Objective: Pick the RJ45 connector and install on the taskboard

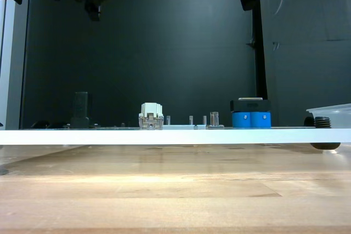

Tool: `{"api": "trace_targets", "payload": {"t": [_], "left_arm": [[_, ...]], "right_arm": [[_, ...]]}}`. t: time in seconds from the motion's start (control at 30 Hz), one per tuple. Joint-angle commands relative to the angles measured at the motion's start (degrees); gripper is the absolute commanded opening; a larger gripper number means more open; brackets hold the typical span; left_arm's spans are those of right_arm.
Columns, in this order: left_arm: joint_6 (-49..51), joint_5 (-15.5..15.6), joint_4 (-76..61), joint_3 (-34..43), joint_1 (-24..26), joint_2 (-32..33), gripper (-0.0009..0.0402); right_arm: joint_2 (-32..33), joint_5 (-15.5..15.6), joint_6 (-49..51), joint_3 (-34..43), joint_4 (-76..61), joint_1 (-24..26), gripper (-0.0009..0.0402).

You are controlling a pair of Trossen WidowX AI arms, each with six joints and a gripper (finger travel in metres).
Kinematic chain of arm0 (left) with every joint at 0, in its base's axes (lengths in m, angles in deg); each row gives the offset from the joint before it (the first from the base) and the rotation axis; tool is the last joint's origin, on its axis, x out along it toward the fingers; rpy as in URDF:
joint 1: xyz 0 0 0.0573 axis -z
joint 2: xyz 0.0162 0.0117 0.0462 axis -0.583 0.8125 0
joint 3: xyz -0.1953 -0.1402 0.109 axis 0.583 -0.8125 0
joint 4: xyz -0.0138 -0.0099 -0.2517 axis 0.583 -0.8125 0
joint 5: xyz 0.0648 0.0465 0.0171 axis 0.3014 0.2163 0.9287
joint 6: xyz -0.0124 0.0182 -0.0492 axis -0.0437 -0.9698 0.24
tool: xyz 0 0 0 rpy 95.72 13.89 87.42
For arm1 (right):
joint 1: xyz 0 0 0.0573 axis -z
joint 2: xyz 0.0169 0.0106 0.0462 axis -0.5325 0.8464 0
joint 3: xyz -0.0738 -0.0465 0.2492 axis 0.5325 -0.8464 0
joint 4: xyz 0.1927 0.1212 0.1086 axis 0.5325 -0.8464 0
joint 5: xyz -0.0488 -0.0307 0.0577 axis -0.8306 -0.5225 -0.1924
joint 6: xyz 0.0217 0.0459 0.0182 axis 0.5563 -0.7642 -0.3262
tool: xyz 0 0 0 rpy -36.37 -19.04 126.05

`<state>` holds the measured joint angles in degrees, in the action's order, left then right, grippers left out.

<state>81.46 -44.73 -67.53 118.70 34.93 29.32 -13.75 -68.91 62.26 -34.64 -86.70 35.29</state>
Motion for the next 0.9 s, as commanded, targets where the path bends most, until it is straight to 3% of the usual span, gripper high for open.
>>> {"api": "trace_targets", "payload": {"t": [0.03, 0.4, 0.9], "left_arm": [[-0.02, -0.02, 0.02, 0.02, -0.02, 0.02, 0.0000], [-0.02, -0.02, 0.00, 0.02, 0.00, 0.02, 0.0000], [-0.02, -0.02, 0.00, 0.02, -0.02, 0.02, 0.0000]], "right_arm": [[-0.35, 0.11, -0.70, -2.12, 5.14, 0.83, 0.0000], [-2.25, 2.86, -2.71, -8.35, 13.09, 2.05, 0.0000], [-2.19, 2.58, -0.28, -9.40, 13.77, 3.13, 0.0000]]}}
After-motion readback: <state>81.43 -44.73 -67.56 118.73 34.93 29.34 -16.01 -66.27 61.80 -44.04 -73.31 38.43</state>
